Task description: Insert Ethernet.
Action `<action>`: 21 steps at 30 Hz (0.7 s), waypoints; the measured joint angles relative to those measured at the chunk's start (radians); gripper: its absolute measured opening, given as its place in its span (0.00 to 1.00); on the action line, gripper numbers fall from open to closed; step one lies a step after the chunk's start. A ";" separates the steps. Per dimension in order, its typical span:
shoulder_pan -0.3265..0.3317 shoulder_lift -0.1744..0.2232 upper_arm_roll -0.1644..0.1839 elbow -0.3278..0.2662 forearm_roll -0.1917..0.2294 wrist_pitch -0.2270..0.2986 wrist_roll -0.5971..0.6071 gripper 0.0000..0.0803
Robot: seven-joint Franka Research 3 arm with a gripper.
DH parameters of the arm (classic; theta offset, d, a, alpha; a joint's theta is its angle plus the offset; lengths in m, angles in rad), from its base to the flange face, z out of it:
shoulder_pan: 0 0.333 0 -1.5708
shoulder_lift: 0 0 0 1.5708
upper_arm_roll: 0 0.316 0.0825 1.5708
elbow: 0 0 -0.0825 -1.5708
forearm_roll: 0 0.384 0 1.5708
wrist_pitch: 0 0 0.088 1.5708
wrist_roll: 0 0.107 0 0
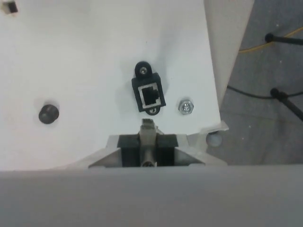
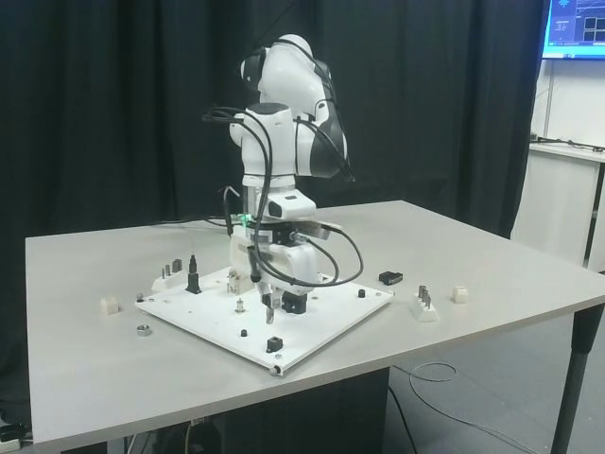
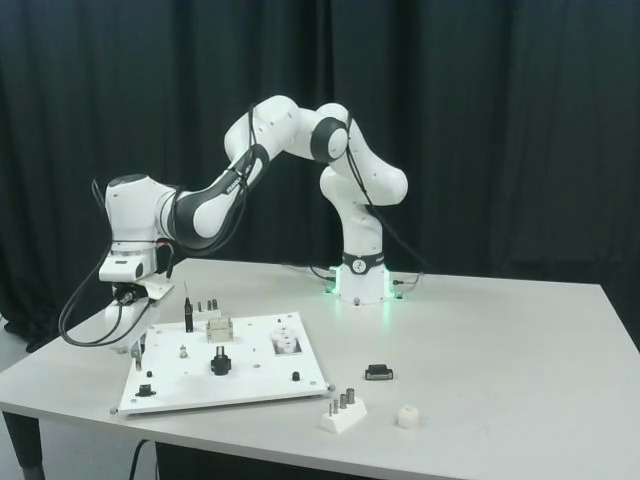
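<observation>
On the white board, I log: black socket, nut beside it; gripper closed around a plug, just short of the socket.

A lab — black curtains; grey table; wall screen.

The grey table carries a white board and small parts.

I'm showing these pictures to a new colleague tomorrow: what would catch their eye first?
Probably the white arm bent low over the white board near the grey table's edge. From the wrist, the gripper holds an Ethernet plug just short of the black socket on that board.
</observation>
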 joint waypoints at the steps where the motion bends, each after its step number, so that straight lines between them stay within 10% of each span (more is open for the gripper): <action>1: 0.000 0.004 0.000 0.005 0.002 -0.003 -0.001 0.08; 21: -0.015 0.066 0.000 0.088 0.037 -0.058 -0.031 0.08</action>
